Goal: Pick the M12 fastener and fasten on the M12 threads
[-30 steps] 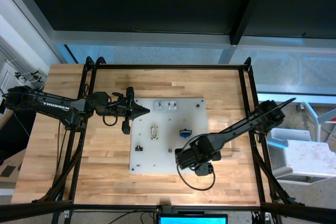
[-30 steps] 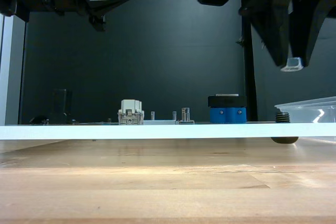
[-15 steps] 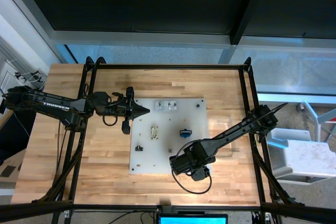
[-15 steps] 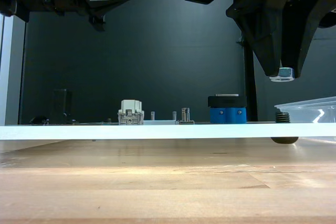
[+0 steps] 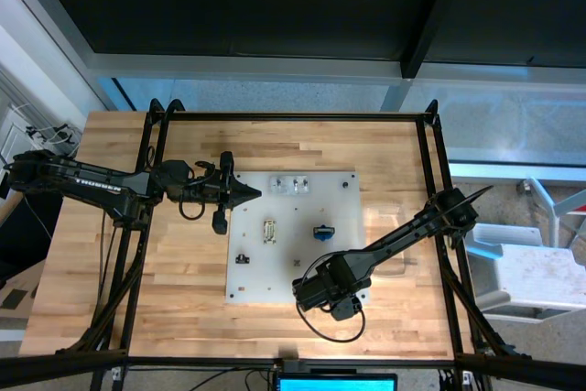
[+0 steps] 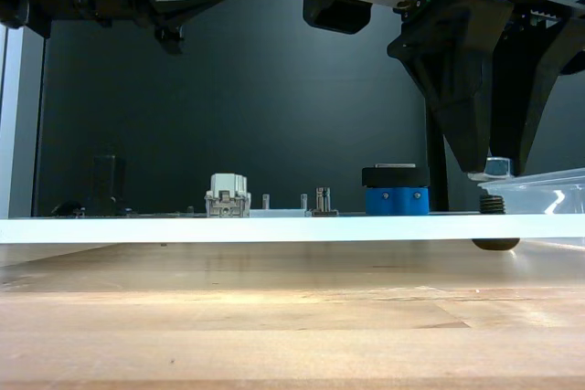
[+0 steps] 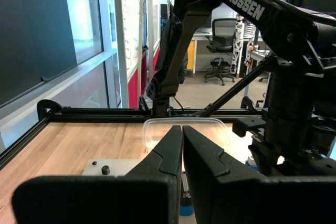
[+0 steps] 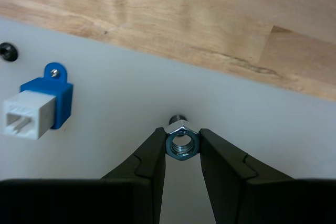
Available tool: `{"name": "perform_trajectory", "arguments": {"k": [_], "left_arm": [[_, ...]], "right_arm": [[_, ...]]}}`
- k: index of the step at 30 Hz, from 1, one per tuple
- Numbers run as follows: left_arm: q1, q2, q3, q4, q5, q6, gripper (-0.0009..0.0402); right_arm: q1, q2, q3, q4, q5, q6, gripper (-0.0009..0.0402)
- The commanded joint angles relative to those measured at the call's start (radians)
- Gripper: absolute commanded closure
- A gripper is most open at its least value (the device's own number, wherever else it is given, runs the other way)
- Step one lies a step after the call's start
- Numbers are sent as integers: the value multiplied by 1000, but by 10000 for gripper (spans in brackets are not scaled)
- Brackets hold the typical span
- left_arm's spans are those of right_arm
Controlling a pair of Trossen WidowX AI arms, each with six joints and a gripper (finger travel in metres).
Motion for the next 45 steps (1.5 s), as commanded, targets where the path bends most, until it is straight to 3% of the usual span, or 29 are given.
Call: {"name": "perform_trajectory", "arguments": {"k": [1, 22, 32, 45], "left_arm": [[0, 0, 0, -1, 0, 0, 393], [0, 0, 0, -1, 0, 0, 393], [0, 0, 0, 0, 0, 0, 393], [0, 0, 0, -1, 0, 0, 393]], "right_arm": [[-1, 15, -1, 9, -2, 0, 373], [-5, 52, -2, 34, -8, -12, 373], [-5, 50, -3, -12, -8, 150, 373], [-6, 40, -3, -11, -11, 447, 373]]}}
